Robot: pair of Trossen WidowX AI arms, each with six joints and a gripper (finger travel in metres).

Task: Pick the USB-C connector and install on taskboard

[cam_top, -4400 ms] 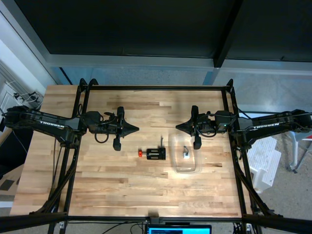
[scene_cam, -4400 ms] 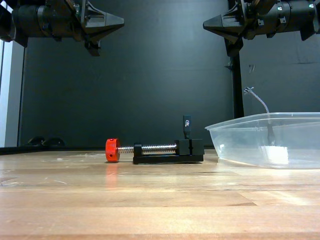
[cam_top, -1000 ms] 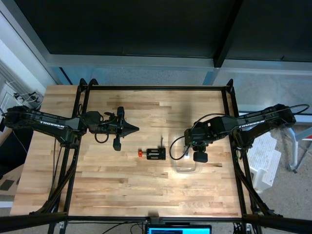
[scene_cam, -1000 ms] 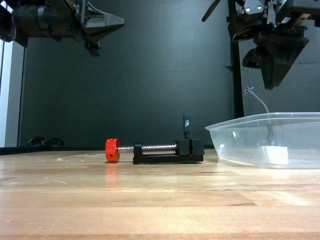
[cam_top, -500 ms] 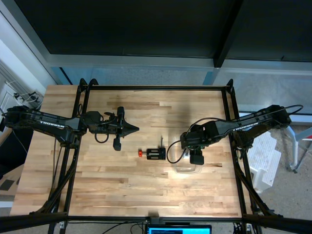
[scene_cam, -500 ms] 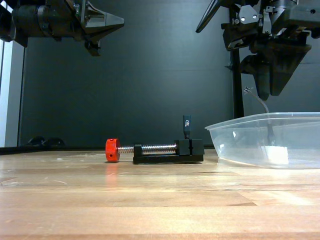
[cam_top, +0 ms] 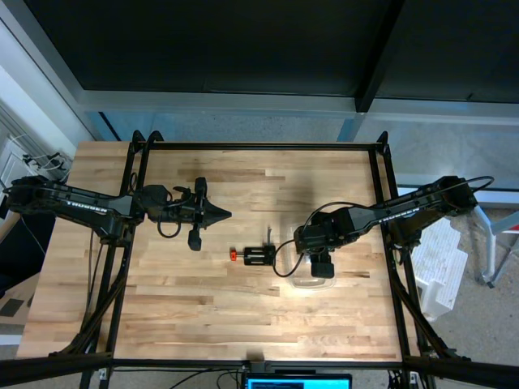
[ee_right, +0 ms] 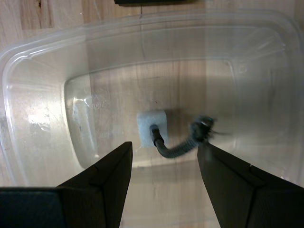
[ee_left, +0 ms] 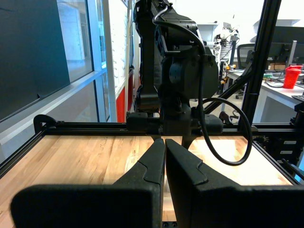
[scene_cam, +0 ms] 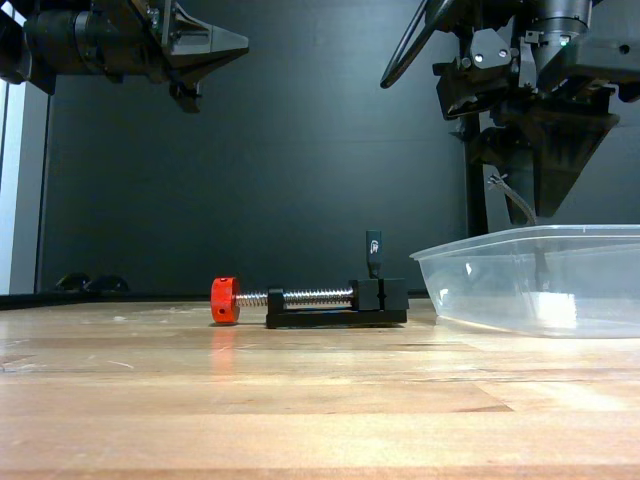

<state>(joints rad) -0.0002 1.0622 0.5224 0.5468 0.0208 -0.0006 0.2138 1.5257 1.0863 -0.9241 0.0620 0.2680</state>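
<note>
While the high view looks down on a wooden desk (cam_top: 195,308), the left gripper (cam_top: 220,215) hangs above its left half, well apart from everything lying on it. The left wrist view shows its jaws shut, the two fingers (ee_left: 151,164) pressed side by side with only a thin seam between them and nothing held. The right gripper (cam_top: 322,266) points straight down over a clear plastic tray (cam_top: 302,282) right of centre, and from above its body hides what lies inside. The right wrist view fills that in: the jaws stand wide open and empty. Between them, on the tray floor, sits a small white square piece (ee_right: 148,120) with the USB-C connector (ee_right: 155,132), a tiny dark grey plug, stuck into it. A short dark cable (ee_right: 178,149) curves away from the connector to a frayed end. The low view shows the right gripper's tip just above the tray's rim, clear of the connector, with the cable rising past the rim beside it. The taskboard (cam_top: 261,257), a small black block, lies on the desk just left of the tray and apart from it. Only the low view shows its parts clearly: a red-orange knob (scene_cam: 225,299) at the left end, a threaded screw, and an upright pin (scene_cam: 373,250).
</note>
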